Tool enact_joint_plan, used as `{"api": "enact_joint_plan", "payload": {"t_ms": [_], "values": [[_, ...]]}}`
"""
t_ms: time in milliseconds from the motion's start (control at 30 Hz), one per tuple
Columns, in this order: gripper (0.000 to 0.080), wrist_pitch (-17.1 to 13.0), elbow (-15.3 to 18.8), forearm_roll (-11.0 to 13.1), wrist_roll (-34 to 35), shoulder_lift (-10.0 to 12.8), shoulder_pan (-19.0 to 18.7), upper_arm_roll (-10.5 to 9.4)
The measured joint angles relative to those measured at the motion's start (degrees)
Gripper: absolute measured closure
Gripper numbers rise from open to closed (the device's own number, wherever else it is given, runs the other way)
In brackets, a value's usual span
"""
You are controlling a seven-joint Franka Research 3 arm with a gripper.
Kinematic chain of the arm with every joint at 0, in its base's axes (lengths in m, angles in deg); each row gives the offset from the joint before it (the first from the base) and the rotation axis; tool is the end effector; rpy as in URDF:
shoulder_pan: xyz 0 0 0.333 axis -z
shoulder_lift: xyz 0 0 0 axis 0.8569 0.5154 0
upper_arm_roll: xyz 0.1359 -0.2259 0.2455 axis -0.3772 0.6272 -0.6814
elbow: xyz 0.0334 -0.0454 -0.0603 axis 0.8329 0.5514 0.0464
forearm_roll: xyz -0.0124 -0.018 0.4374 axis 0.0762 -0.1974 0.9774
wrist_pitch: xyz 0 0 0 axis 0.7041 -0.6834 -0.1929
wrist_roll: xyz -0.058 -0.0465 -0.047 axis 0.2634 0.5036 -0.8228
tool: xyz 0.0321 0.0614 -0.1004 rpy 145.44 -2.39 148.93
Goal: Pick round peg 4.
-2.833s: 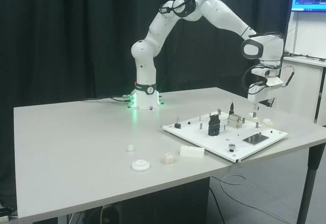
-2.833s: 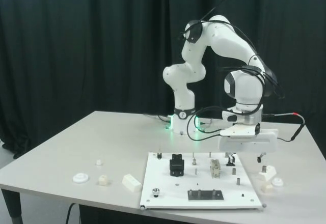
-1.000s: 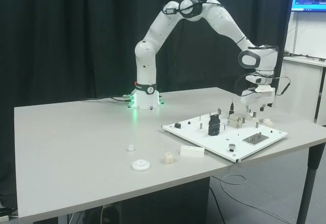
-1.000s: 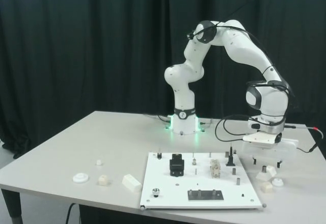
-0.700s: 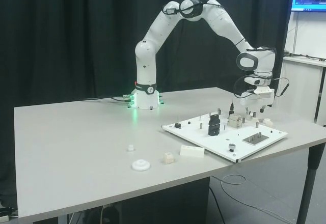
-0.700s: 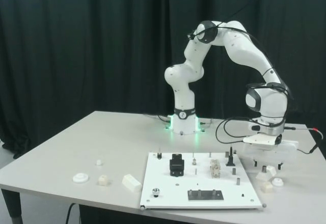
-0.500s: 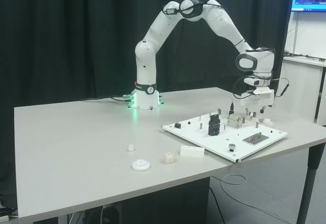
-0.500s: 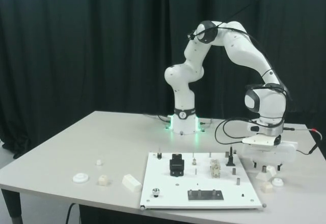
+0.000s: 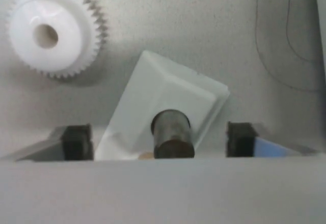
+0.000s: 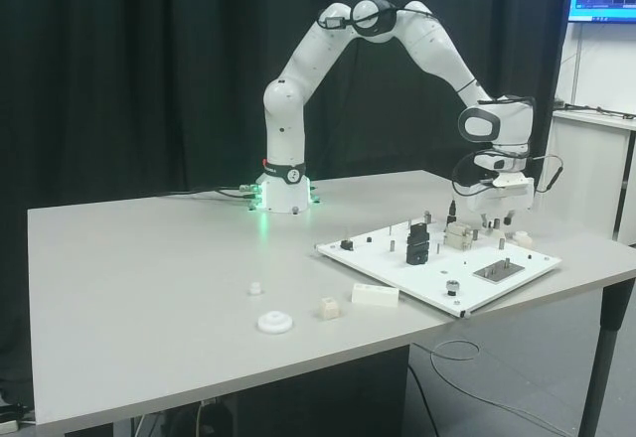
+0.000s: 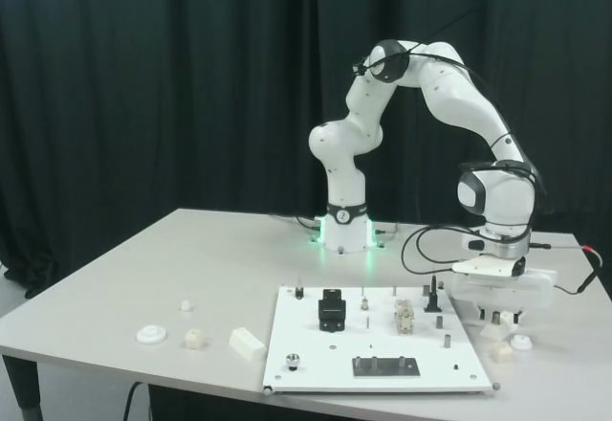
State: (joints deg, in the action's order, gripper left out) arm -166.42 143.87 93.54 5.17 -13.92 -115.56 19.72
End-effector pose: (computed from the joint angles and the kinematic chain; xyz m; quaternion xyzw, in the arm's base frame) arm 0.5094 0.4504 0.1885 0.9128 -0.4082 -0.0147 0.0069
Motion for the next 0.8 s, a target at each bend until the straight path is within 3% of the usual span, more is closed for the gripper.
{"api": "enact_joint_plan", "payload": {"t_ms": [33, 67, 233, 267, 433, 467, 800], "values": [[0.0003, -0.1, 0.0, 0.0, 0.0, 0.0, 0.0, 0.00], [0.0284, -0.2, 0.0, 0.0, 0.0, 0.0, 0.0, 0.00], [0.0284, -0.5, 0.0, 0.0, 0.0, 0.0, 0.0, 0.00], [0.0462, -0.6, 0.0, 0.0, 0.0, 0.0, 0.0, 0.00], [0.0462, -0.6, 0.0, 0.0, 0.0, 0.0, 0.0, 0.00], [0.0646, -0.6, 0.0, 0.0, 0.0, 0.0, 0.0, 0.00], [0.0646, -0.9, -0.1, 0.0, 0.0, 0.0, -0.1, 0.00]]}}
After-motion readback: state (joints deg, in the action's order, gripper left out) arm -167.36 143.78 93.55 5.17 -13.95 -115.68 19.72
